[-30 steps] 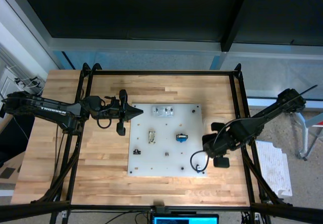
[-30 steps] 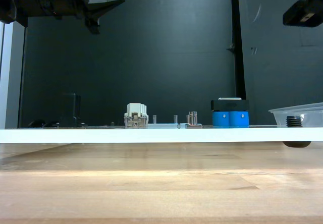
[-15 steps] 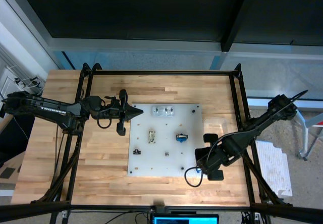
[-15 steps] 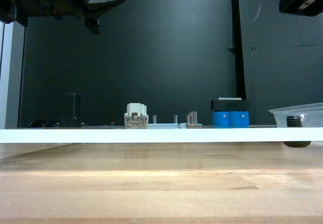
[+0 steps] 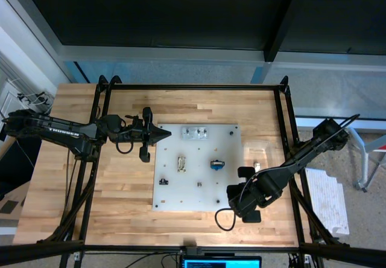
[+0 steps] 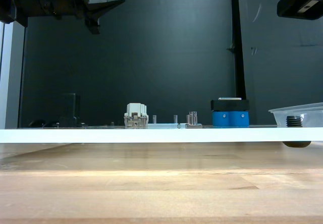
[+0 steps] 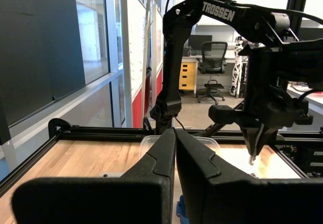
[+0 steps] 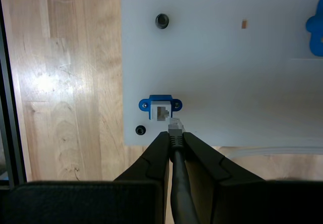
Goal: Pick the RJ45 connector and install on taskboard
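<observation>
Wooden counter carries the white taskboard. We judge insertion in hand: the right tool, over the board's 5 o'clock corner, clamps the RJ45 connector above the blue-framed jack. Next comes an aligned descent. The left tool hangs closed and empty at 10 o'clock.

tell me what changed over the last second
The right gripper, shut on the RJ45 connector and its black cable, moved toward the table's near edge and inward, and now hangs over the blue socket at the taskboard's near right corner. The left gripper stayed parked, shut, at the board's far left edge.
</observation>
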Controlling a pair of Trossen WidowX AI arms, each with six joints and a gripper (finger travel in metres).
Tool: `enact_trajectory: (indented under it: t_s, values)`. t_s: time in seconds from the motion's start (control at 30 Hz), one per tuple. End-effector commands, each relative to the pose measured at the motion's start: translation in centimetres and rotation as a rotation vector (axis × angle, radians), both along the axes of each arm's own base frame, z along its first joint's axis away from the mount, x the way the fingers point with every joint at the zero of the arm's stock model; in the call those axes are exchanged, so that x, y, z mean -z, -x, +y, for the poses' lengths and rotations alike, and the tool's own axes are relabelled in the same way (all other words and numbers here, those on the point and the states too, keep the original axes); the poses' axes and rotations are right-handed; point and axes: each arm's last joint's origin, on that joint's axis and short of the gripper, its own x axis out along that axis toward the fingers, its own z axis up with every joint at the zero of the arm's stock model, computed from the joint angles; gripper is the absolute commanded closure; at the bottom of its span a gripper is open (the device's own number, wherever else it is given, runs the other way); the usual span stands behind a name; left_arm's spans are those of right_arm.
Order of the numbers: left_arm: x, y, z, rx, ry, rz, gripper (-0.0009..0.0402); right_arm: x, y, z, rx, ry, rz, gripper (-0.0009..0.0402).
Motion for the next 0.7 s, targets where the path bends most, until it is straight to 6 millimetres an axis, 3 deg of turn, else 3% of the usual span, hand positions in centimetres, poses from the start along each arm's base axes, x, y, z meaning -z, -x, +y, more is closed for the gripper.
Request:
enact_trajectory:
  t_s: [0.03,0.7]
  values:
    - [0.0,0.0,0.0,0.0,0.0,0.0,0.0393,0.4,-0.1,0.2,-0.002,0.001,0.005,0.0393]
    - [0.0,0.0,0.0,0.0,0.0,0.0,0.0393,1.5,-0.3,0.6,-0.007,0.005,0.007,0.0393]
